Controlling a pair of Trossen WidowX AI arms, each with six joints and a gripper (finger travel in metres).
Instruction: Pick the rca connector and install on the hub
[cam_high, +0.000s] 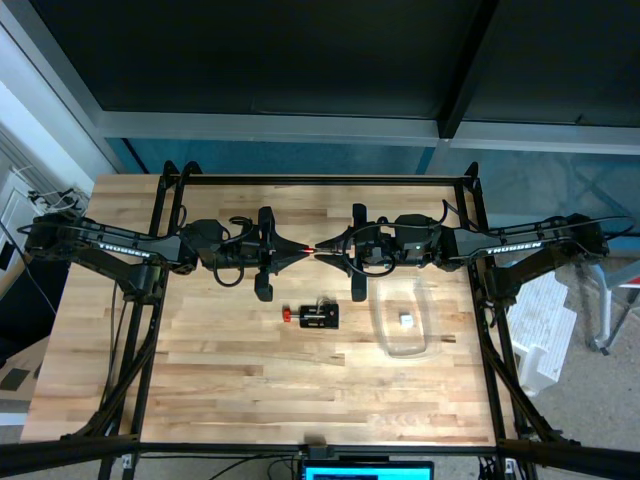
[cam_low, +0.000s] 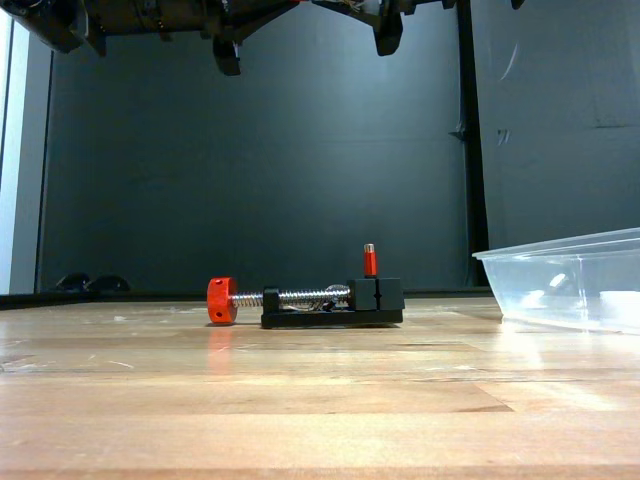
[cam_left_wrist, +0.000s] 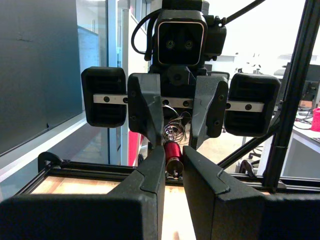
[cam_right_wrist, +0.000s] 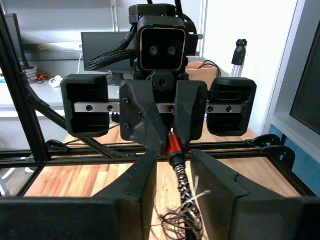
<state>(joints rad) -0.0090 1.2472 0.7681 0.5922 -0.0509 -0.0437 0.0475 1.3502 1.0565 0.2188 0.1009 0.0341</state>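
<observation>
Mid-air handoff, well above the hub (cam_high: 318, 318). Left gripper (cam_high: 298, 249) is clamped on the red rca connector (cam_left_wrist: 173, 151). Right gripper (cam_high: 326, 250) sits tip-to-tip with it, jaws parted around the wire tail (cam_right_wrist: 182, 192). I'd back the right arm off straight to avoid snagging strands, then square the plug before descending.

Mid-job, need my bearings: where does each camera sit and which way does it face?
High: above the table's near edge, looking down and away; both arms, left gripper and right gripper aloft, tip to tip.
Low: table height, level at the hub and tray; arm parts overhead.
Left wrist: along its shut fingers at the right gripper.
Right wrist: along its open fingers at the left gripper.
Both wrist views share the red plug and wire.
</observation>
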